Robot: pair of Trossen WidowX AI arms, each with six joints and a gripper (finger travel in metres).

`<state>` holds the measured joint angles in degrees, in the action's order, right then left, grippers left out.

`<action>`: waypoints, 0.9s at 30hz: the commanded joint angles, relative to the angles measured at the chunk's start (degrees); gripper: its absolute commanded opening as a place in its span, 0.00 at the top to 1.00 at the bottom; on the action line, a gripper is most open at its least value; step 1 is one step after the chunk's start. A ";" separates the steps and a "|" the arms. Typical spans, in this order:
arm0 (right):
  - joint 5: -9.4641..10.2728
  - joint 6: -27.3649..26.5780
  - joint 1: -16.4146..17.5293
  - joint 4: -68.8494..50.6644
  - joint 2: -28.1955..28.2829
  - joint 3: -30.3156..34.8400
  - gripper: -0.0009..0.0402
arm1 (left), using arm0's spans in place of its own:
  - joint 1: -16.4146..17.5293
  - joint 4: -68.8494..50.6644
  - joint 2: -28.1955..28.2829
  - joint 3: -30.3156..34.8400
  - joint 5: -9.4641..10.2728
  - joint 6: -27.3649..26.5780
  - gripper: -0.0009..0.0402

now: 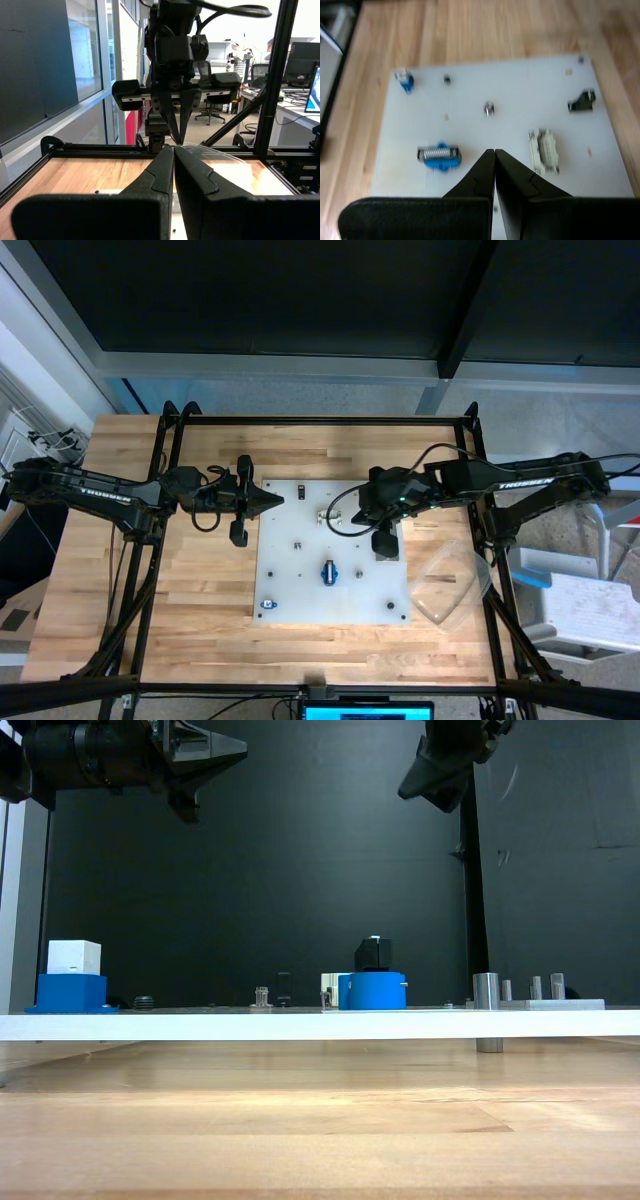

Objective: Pick the 16mm cylinder and place it in the container

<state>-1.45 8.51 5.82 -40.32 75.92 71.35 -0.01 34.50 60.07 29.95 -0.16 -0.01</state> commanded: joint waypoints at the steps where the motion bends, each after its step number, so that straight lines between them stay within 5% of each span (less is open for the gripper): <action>1: -0.02 -0.48 0.81 -4.24 3.04 2.99 0.98 | 0.02 0.02 0.04 0.00 -0.02 0.00 0.98; 12: 0.04 -1.86 4.07 -16.76 12.72 10.73 0.98 | 0.00 0.02 0.02 0.00 -0.02 0.02 0.98; 27: -0.04 -0.35 6.62 -18.99 16.04 10.60 0.98 | 0.00 0.00 0.02 0.00 -0.02 0.02 0.98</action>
<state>-1.45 7.44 12.23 -59.40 91.61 82.02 -0.01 34.52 60.07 29.93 -0.19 -0.01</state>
